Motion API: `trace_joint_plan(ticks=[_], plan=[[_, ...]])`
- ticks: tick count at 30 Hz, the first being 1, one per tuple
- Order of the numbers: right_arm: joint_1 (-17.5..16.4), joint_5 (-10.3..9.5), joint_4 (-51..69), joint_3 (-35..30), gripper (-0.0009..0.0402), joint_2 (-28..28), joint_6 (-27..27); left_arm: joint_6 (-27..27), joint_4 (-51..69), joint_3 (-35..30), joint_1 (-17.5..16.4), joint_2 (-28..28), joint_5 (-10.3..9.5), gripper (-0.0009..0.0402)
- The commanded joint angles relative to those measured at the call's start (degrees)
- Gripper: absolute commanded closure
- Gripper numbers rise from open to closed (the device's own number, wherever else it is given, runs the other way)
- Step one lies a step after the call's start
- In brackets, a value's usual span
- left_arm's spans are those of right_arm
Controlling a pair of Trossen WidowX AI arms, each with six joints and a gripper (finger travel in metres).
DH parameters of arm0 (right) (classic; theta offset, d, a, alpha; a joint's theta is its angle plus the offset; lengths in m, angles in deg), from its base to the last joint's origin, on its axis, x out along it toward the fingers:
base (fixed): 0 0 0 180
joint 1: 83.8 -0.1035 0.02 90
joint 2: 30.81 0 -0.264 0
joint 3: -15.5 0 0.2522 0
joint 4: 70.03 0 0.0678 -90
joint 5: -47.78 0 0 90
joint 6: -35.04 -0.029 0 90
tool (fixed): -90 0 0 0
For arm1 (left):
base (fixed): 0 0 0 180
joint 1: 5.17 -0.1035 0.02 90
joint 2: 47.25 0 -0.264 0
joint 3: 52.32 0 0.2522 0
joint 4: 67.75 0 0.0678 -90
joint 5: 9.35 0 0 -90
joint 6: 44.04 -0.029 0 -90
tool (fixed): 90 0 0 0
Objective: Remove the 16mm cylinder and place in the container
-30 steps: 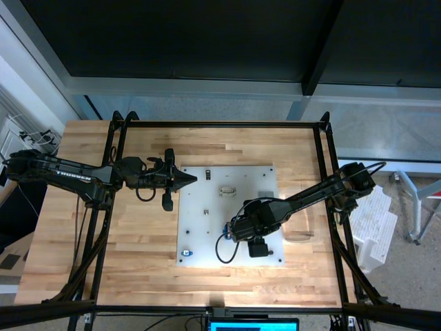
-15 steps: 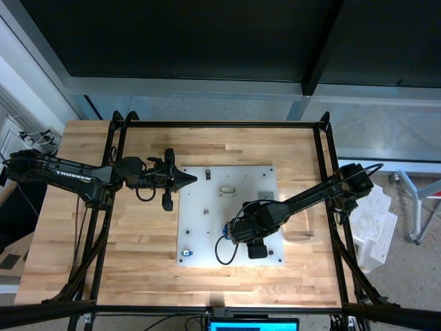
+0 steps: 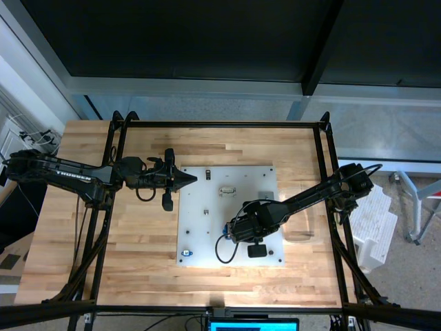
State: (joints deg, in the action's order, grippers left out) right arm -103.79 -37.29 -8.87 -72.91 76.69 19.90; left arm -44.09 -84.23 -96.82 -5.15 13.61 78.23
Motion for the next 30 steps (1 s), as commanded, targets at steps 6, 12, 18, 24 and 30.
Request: trace_joint_plan(ticks=[6, 12, 18, 24, 30], plan=[[0.0, -0.42, -0.1, 0.0, 0.0374, -0.2, 0.0, 0.0, 0.0, 0.0, 0.0, 0.0, 0.00, 0.0393], [0.0, -0.39, 0.0, -0.4, 0.0390, -1.4, 0.2, 0.0, 0.0, 0.0, 0.0, 0.0, 0.00, 0.0393], [0.1, -0.39, 0.1, -0.5, 0.0394, -3.8, 0.1, 0.0, 0.0, 0.0, 0.0, 0.0, 0.00, 0.0393], [0.1, 0.20, 0.1, -0.5, 0.0393, -7.0, -0.7, 0.0, 0.0, 0.0, 0.0, 0.0, 0.00, 0.0393], [0.1, 1.77, 0.1, -0.5, 0.0393, -9.9, -1.1, 0.0, 0.0, 0.0, 0.0, 0.0, 0.00, 0.0393]])
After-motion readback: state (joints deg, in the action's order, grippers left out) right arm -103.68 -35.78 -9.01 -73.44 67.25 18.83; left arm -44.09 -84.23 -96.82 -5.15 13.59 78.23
